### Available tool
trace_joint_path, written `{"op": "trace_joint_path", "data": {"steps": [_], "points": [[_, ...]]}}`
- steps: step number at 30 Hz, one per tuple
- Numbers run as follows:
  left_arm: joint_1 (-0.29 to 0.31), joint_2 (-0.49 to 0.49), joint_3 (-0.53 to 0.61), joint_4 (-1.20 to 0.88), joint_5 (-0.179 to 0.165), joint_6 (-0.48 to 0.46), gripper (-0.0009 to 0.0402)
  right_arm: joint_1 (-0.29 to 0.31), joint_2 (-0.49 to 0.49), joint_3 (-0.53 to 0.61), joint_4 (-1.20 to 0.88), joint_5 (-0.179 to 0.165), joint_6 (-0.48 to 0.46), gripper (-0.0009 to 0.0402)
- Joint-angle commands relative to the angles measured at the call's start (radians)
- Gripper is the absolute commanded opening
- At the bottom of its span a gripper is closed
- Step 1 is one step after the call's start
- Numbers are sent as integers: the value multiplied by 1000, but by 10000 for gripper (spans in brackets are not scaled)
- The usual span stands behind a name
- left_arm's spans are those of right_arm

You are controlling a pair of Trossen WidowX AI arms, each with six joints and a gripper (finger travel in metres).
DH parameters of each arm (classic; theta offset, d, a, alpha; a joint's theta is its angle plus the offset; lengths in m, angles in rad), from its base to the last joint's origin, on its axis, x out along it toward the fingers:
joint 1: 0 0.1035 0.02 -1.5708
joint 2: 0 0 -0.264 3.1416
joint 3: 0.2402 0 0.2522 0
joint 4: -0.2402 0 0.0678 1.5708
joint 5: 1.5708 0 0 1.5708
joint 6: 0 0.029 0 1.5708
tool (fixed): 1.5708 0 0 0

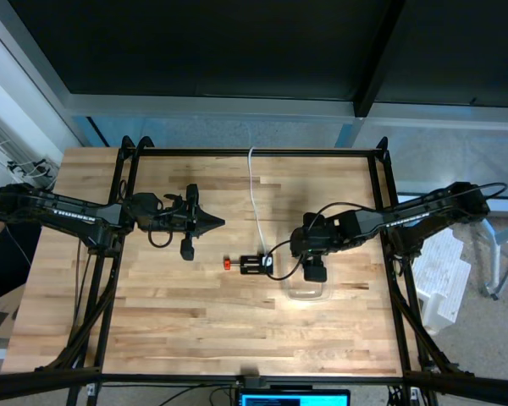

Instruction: Remove the power plug from the receptacle and place in the container

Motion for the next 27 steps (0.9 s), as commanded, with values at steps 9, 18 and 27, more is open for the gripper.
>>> {"op": "trace_joint_path", "data": {"steps": [9, 18, 27], "points": [[0, 0, 0, 0, 0, 0, 0, -43, -151, 39, 69, 19, -53, 153], [0, 0, 0, 0, 0, 0, 0, -100, -194, 7, 305, -29, -154, -5], [0, 0, 0, 0, 0, 0, 0, -140, -246, -105, 649, -91, -179, 1]]}}
